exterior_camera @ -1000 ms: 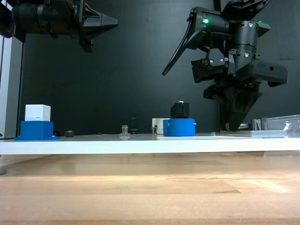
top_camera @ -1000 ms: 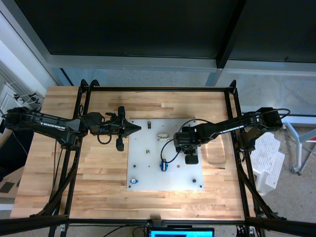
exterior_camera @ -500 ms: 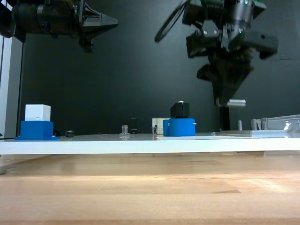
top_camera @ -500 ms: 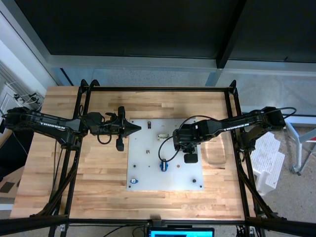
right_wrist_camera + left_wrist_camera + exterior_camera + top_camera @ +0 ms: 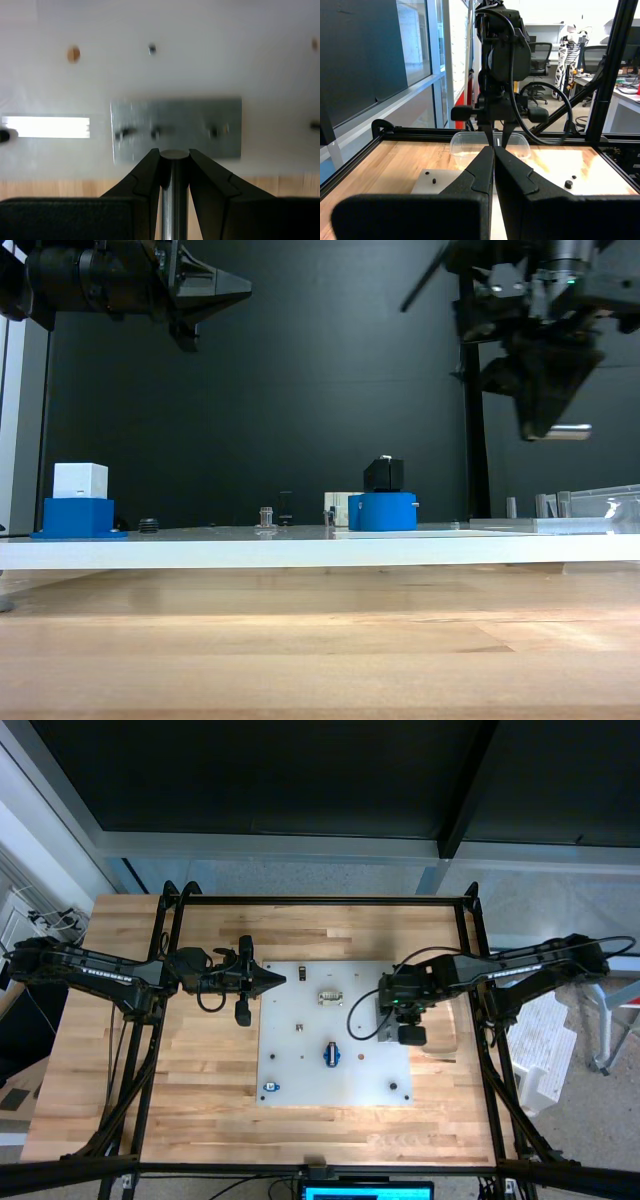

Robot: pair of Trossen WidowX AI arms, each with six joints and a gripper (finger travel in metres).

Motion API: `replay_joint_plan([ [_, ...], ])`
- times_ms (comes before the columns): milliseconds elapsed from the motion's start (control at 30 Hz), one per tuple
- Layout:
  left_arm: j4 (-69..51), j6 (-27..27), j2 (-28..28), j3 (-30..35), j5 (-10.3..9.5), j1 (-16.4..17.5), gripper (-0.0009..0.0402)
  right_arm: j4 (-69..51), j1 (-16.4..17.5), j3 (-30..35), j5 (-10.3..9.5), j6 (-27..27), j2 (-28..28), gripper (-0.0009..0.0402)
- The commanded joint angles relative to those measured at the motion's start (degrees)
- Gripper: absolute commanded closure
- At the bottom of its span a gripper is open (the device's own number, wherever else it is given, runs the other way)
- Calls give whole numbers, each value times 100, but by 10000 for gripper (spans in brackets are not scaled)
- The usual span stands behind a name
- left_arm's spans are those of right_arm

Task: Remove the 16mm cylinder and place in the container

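From the high view, the right gripper (image 5: 397,1020) hangs over the right-hand edge of the white board (image 5: 300,1060), and the container (image 5: 455,1045) sits just beside that edge on the tabletop (image 5: 180,1060), further out to the right. So the right arm is clearly the nearer one. The left gripper (image 5: 280,979) is parked off the board's far-left corner, well away from it all. In the low view the right gripper (image 5: 545,430) is up high, pinching the 16mm cylinder (image 5: 570,428). The peg is well clear of the board, lying pretty much level and poking out sideways, while the container (image 5: 600,502) is lower and a bit further right. My guess is the coming move is a short carry right, then down. The left gripper (image 5: 240,282) is up top, out of the way. The left wrist view shows the left gripper (image 5: 494,155) with its fingers pressed together, looking across at the right arm with the container (image 5: 465,145) behind it. In the right wrist view the 16mm cylinder (image 5: 173,165) is clamped between both fingers, its long axis running crosswise to them, with a grey metal block (image 5: 175,127) on the board below.
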Motion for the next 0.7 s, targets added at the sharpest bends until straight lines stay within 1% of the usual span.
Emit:
replay_joint_plan([
  [33, 2, 2, 2, 2, 0, 2, 393, -90, 15, -308, 7, 138, -374, 389],
  [167, 2, 2, 2, 2, -2, 2, 393, -90, 28, -734, 11, 389, -813, 389],
  [400, 2, 2, 2, 2, 0, 2, 393, -83, 55, -1521, 11, 1064, -1453, 389],
  [500, 2, 2, 2, 2, 0, 2, 393, -48, 66, -1797, 4, 1209, -1609, 389],
  [633, 2, 2, 2, 2, 0, 2, 393, -11, 63, -1792, 7, 1329, -1626, 386],
  [700, 2, 2, 2, 2, 0, 2, 393, -46, 63, -1821, 7, 1401, -1626, 374],
])
